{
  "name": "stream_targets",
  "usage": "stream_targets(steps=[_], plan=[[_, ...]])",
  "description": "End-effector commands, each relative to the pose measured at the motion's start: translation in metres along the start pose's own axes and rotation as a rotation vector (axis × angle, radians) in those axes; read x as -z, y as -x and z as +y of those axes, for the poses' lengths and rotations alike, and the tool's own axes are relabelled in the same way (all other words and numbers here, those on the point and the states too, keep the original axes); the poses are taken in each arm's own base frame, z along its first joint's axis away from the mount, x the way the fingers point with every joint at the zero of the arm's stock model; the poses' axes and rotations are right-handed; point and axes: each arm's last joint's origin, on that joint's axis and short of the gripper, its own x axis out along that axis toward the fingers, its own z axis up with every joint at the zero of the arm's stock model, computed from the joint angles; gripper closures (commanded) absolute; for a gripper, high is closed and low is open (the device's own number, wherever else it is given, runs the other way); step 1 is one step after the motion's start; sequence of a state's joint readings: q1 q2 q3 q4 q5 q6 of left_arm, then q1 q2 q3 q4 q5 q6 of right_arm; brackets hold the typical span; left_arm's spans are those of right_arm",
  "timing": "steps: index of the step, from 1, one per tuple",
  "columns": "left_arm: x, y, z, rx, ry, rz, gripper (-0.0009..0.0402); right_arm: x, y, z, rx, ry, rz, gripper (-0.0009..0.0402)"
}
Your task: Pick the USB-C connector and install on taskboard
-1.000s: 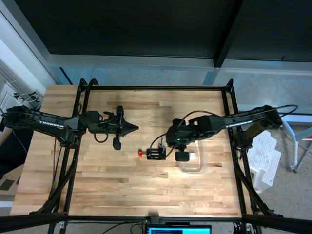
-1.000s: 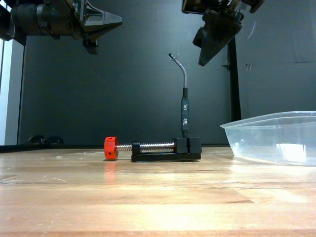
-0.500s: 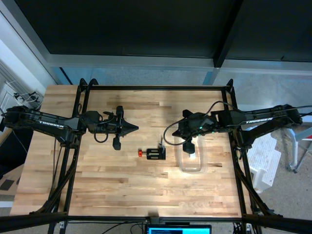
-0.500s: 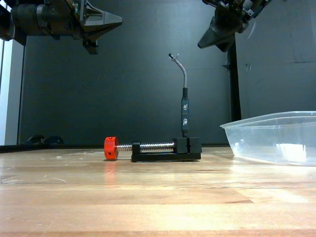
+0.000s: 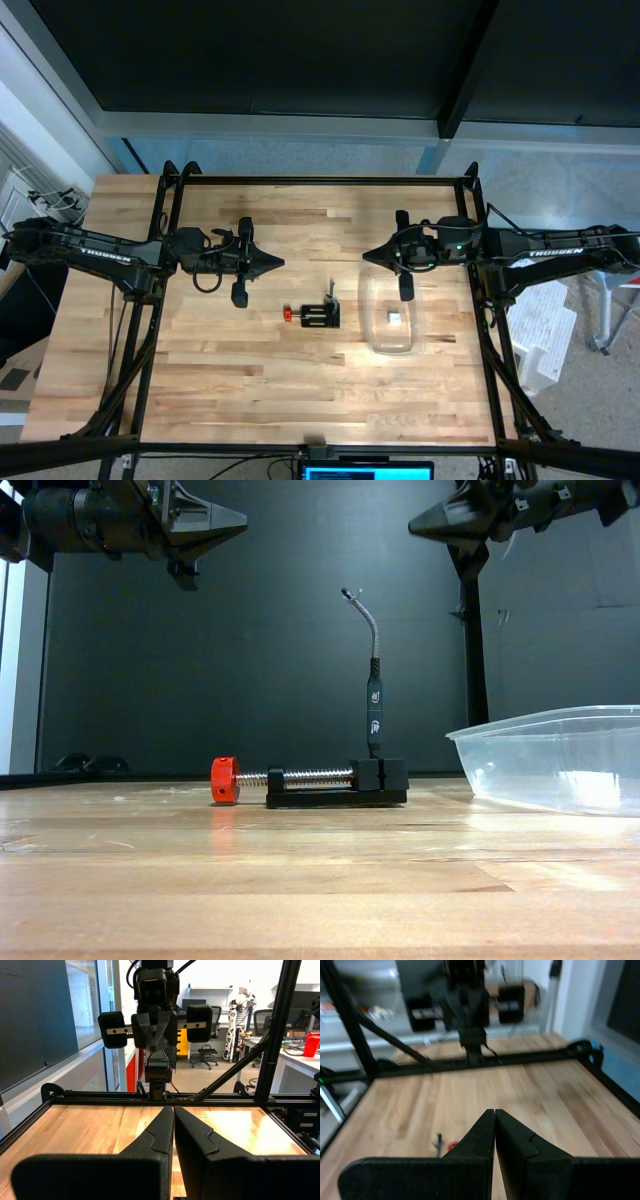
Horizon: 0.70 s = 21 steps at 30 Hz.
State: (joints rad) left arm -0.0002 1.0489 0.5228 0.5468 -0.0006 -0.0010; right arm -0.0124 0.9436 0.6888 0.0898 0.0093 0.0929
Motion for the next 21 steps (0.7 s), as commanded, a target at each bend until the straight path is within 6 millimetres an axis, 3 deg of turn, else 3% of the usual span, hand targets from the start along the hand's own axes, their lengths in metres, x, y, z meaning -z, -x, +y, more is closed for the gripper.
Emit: stream_targets(steps=[1, 9, 21], plan=[[0.0, 0.0, 0.0, 0.0, 0.0, 0.0, 0.0393, 0.006, 0.003, 0.0, -0.013, 0.0, -0.069, 0.0393], [0.0, 0.0, 0.0, 0.0, 0.0, 0.0, 0.0393, 0.02, 0.002, -0.002, 0.001, -0.01, -0.128, 0.0393], [0.0, 0.0, 0.0, 0.0, 0.0, 0.0, 0.0393, 0.024, 0.001, -0.003, 0.012, -0.006, -0.12, 0.0393]])
